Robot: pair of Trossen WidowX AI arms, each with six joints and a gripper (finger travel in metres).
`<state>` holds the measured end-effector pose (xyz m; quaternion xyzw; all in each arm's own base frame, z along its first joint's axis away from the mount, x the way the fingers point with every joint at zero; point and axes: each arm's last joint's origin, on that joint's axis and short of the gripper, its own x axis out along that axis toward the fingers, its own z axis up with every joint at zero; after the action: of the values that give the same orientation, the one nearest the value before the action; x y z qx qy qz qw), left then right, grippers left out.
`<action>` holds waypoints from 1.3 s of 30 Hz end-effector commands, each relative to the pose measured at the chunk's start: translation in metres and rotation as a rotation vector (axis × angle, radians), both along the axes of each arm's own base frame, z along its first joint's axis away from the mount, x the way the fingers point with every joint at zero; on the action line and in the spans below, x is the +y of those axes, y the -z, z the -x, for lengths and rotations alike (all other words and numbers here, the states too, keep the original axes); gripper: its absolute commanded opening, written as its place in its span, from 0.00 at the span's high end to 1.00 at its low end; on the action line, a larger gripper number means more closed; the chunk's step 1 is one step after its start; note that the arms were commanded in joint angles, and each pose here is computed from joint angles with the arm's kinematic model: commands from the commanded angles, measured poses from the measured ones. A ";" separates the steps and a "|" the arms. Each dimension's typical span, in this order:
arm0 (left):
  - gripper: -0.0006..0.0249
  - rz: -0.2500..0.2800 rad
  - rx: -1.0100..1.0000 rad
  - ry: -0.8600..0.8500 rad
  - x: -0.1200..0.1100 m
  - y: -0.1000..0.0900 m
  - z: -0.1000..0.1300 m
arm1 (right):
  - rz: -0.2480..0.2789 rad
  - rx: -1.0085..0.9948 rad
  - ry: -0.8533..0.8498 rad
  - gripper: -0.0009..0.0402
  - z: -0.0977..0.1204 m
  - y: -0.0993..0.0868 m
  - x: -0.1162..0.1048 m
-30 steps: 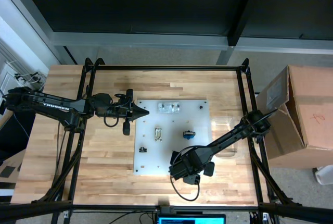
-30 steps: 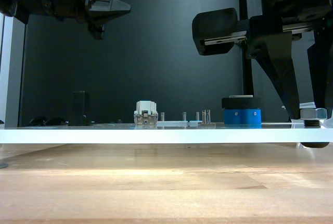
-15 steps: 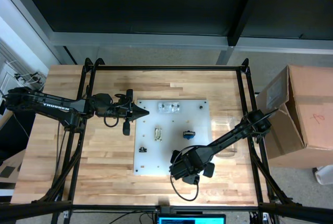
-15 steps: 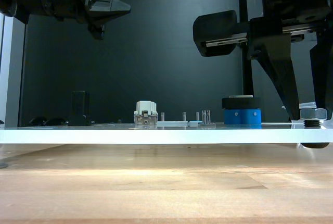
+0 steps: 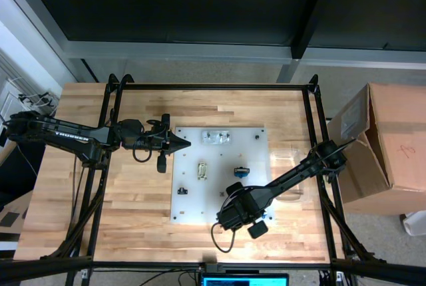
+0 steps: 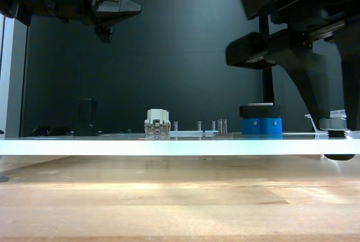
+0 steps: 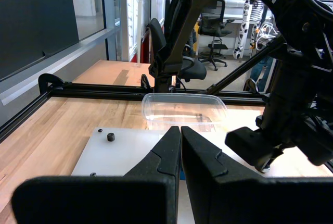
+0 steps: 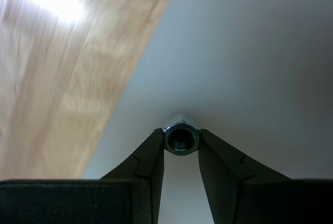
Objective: Pick the M12 nut and place it on its threads and fasten
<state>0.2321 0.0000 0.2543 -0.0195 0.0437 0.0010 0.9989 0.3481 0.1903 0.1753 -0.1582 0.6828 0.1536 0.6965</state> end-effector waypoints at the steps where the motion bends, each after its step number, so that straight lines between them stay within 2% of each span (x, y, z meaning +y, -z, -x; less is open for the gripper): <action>1: 0.98 0.000 0.000 0.000 0.000 0.000 0.000 | -0.004 -0.009 0.153 0.92 -0.001 0.000 0.000; 9: 0.98 0.000 0.000 0.000 0.000 0.000 0.000 | -0.015 -0.012 0.474 0.92 -0.001 0.000 0.000; 17: 0.98 0.000 0.000 0.000 0.000 0.000 0.000 | -0.033 -0.016 0.946 0.92 -0.002 -0.002 -0.001; 22: 0.98 0.000 0.000 0.000 0.000 0.000 0.000 | -0.046 -0.010 1.161 0.92 -0.001 -0.006 -0.002; 34: 0.98 0.000 0.000 0.000 0.000 0.000 0.000 | -0.044 -0.007 1.270 0.92 0.000 -0.005 -0.003; 39: 0.98 0.000 0.000 0.000 0.000 0.000 0.000 | -0.044 -0.007 1.278 0.86 0.000 -0.005 -0.003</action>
<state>0.2322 0.0000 0.2540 -0.0197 0.0441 0.0011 0.9988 0.3490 0.1882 0.1793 0.2954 0.6362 -0.2761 0.6571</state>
